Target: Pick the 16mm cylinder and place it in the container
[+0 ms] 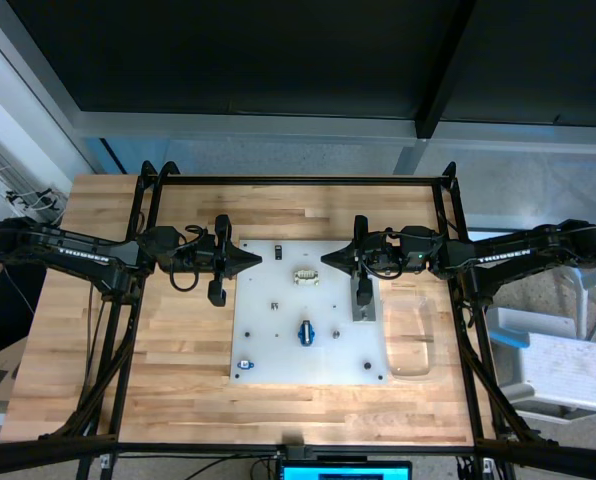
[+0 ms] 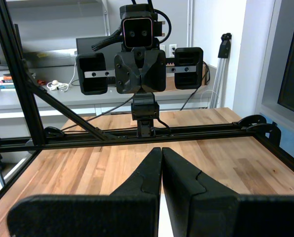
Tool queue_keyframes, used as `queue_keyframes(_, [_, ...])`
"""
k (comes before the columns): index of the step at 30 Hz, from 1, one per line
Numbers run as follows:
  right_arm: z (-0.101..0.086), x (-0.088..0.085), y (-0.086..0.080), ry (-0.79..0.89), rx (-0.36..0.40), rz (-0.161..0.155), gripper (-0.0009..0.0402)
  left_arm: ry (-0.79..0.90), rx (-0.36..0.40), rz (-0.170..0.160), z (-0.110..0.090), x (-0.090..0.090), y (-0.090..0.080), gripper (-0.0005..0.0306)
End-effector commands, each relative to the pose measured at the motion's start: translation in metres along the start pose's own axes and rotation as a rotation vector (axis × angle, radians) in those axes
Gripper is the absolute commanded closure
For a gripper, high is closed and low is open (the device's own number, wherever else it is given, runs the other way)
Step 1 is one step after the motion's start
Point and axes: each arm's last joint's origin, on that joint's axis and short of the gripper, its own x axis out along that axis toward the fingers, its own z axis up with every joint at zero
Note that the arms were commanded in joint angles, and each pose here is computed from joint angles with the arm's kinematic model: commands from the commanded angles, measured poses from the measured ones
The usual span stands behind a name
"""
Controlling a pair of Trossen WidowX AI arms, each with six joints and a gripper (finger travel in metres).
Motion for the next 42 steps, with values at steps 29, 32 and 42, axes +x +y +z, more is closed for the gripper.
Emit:
queue_keyframes(29, [0.046,0.007,0.01,0.239,0.036,0.031,0.0393,0.001,0.0,0.0,0.0,0.0,0.0,0.03])
queue_keyframes(32, [0.058,0.005,0.011,0.3,0.031,0.029,0.0393,0.001,0.0,0.0,0.0,0.0,0.0,0.03])
queue_keyframes(42, [0.083,-0.003,0.014,0.46,0.015,0.022,0.0393,0.0,0.0,0.0,0.0,0.0,0.0,0.03])
